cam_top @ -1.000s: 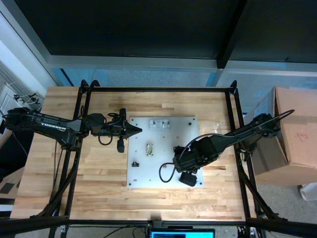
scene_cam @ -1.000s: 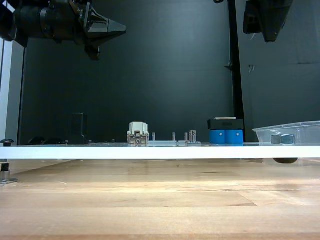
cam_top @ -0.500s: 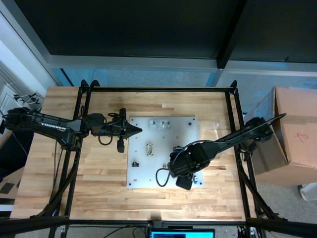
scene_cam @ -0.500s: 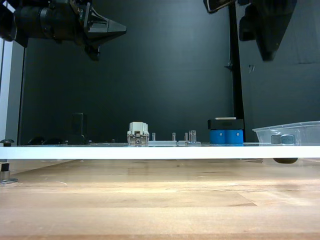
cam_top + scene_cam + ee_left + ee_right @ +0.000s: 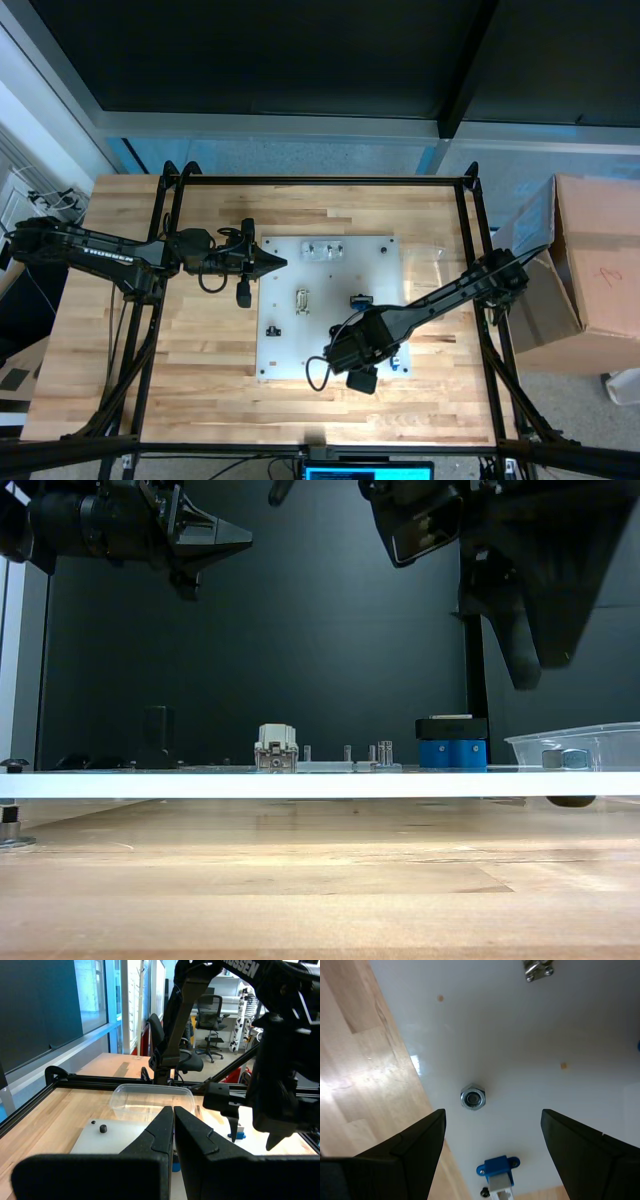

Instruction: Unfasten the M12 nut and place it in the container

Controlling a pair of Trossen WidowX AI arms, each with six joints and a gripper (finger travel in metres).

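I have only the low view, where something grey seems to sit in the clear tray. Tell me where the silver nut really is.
Observer: The right wrist view shows the nut on the white board near its edge, not in the tray. From straight above I cannot tell how it is seated.
Operator: Report the right gripper.
Observer: The right gripper hovers above the nut, open, with the nut below the gap between its jaws.
Operator: Now the left gripper.
Observer: The left gripper is shut and holds nothing. The high view puts it over the board's left edge.
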